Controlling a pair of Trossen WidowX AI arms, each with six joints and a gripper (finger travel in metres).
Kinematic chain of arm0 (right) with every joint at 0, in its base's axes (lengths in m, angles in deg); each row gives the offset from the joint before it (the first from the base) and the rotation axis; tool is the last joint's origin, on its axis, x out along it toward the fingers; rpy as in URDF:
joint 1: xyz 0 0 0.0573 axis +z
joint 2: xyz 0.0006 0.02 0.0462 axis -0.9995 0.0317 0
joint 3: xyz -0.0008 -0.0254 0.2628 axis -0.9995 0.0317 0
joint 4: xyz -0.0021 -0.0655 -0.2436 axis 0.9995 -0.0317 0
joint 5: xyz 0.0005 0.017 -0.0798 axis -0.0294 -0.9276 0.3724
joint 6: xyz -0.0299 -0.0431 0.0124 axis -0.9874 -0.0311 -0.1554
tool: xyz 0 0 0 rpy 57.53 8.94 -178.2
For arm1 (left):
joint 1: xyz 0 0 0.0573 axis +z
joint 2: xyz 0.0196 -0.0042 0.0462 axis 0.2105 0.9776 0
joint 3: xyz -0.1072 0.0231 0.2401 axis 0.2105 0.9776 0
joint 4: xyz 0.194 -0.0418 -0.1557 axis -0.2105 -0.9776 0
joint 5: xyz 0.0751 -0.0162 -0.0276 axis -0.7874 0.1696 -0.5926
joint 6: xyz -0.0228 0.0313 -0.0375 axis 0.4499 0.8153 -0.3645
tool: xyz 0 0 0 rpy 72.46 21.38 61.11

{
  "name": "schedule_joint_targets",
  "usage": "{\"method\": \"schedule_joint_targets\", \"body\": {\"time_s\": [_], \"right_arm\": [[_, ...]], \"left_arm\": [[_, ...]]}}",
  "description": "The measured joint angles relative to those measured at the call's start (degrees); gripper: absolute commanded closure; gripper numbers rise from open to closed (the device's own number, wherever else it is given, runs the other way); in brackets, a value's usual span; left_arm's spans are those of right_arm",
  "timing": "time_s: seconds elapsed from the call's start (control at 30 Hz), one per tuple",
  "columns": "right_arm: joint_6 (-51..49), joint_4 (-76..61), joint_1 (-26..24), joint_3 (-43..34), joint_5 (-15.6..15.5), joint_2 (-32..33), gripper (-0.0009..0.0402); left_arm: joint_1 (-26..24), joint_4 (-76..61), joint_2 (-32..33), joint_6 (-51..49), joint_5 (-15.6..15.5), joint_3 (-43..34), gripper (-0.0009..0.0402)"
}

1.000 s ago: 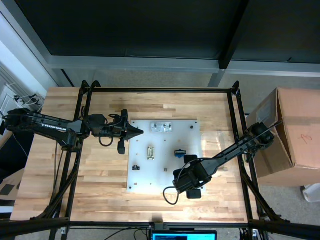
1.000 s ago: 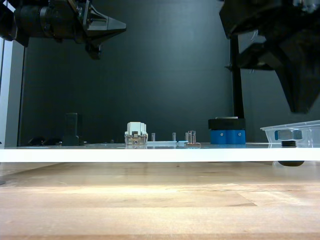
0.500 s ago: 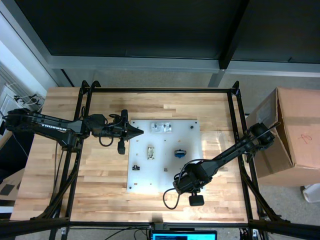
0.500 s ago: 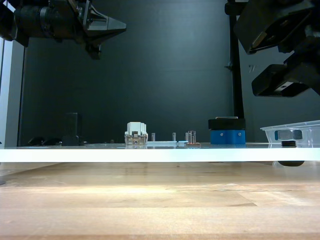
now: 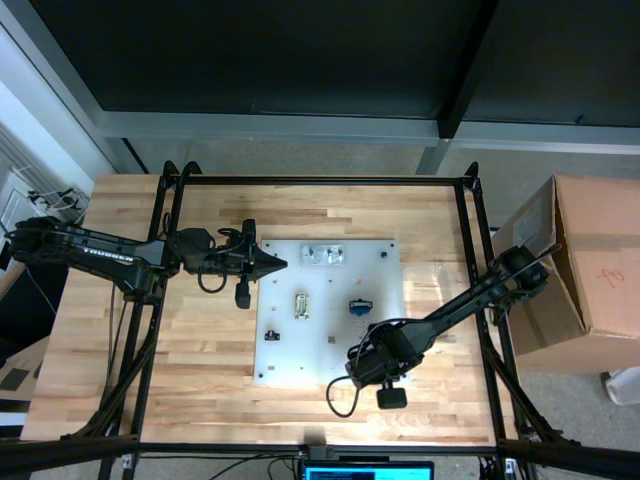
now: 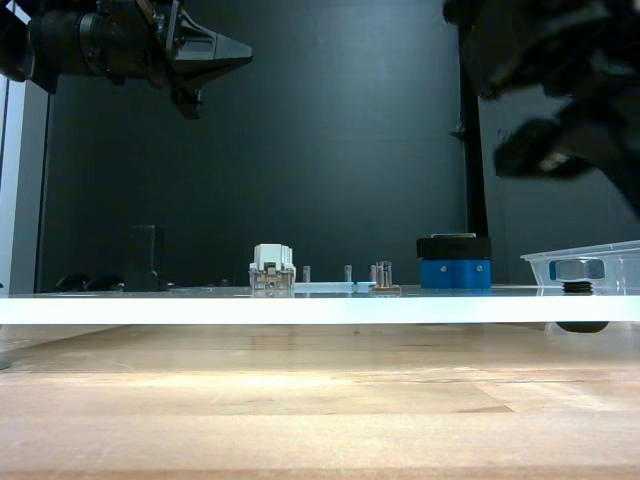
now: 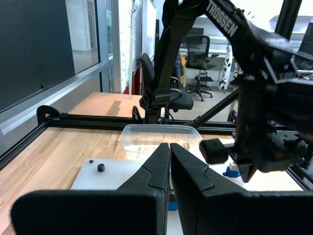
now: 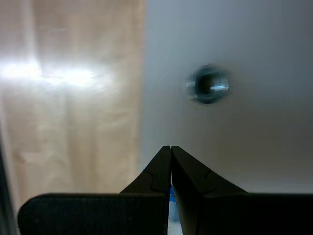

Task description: Pick the M12 nut and place it on its threads and fasten

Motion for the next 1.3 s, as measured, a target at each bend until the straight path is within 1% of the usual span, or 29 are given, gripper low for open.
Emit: {"method": "schedule_joint_targets", "body": {"time_s": [0.07, 0.13, 0.37, 0.83, 1.0, 1.1, 1.3], "right_arm": [[-0.2, -3.7, 0.0, -2.6, 3.3, -0.1, 0.0393], [-0.6, -6.0, 0.0, -4.9, 4.3, -0.1, 0.0393], [-1.2, -8.0, 0.2, -9.1, 4.5, 0.0, 0.0393], [0.2, -8.0, 0.1, -8.5, 4.5, -0.1, 0.0393], [0.3, -6.3, -0.2, -6.9, 7.5, 2.4, 0.0393], [0.3, -5.1, -0.3, -6.7, 7.6, 4.2, 0.0393], [0.3, -3.7, -0.3, -6.7, 7.6, 5.6, 0.0393]], "left_arm": [[0.0, 0.0, 0.0, 0.0, 0.0, 0.0, 0.0393], [0.0, 0.0, 0.0, 0.0, 0.0, 0.0, 0.0393], [0.0, 0.0, 0.0, 0.0, 0.0, 0.0, 0.0393], [0.0, 0.0, 0.0, 0.0, 0.0, 0.0, 0.0393], [0.0, 0.0, 0.0, 0.0, 0.0, 0.0, 0.0393], [0.0, 0.0, 0.0, 0.0, 0.0, 0.0, 0.0393], [0.0, 0.0, 0.0, 0.0, 0.0, 0.0, 0.0393]]}}
